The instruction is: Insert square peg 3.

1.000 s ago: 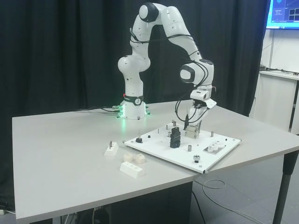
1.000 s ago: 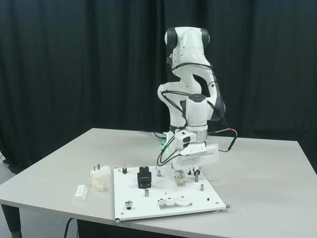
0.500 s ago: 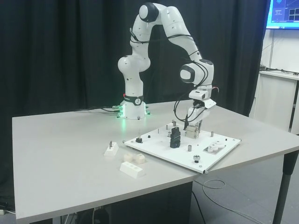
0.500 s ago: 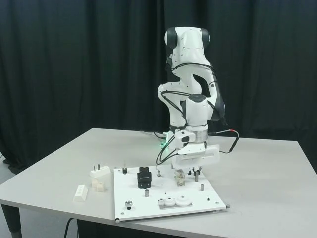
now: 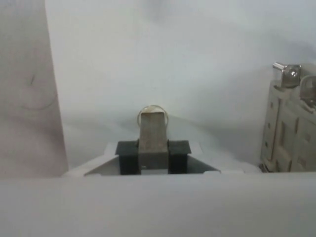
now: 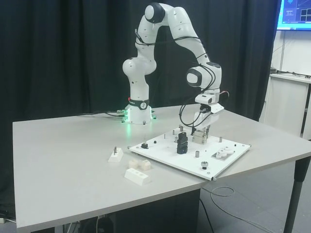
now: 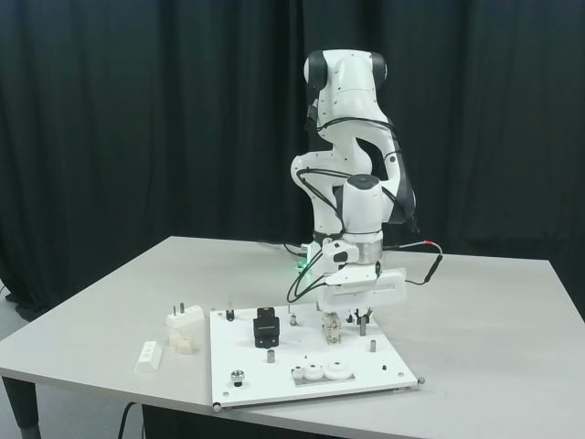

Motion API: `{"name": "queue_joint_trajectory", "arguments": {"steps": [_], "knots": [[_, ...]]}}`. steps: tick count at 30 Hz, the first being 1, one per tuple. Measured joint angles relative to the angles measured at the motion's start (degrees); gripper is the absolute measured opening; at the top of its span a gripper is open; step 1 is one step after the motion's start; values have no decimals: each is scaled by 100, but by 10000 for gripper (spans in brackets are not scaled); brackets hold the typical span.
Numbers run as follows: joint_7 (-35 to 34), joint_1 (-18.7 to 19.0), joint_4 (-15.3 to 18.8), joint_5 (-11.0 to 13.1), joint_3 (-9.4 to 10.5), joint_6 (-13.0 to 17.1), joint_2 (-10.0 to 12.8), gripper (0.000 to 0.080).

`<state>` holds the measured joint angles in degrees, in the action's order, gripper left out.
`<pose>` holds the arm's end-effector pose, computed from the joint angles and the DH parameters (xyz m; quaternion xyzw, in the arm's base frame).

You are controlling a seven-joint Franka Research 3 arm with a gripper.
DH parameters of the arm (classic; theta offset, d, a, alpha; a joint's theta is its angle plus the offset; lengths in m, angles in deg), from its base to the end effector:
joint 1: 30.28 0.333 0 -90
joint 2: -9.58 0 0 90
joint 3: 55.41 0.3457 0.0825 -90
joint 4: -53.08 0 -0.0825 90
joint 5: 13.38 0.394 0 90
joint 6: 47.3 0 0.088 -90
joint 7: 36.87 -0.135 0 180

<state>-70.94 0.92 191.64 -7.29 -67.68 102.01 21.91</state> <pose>0.4770 0.1597 0.2142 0.9845 -0.1751 -0.0110 0.0011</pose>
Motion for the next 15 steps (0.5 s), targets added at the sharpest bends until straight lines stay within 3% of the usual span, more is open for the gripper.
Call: {"name": "queue_joint_trajectory", "arguments": {"steps": [15], "knots": [[129,1,18,-11,8,56,17,114]]}}
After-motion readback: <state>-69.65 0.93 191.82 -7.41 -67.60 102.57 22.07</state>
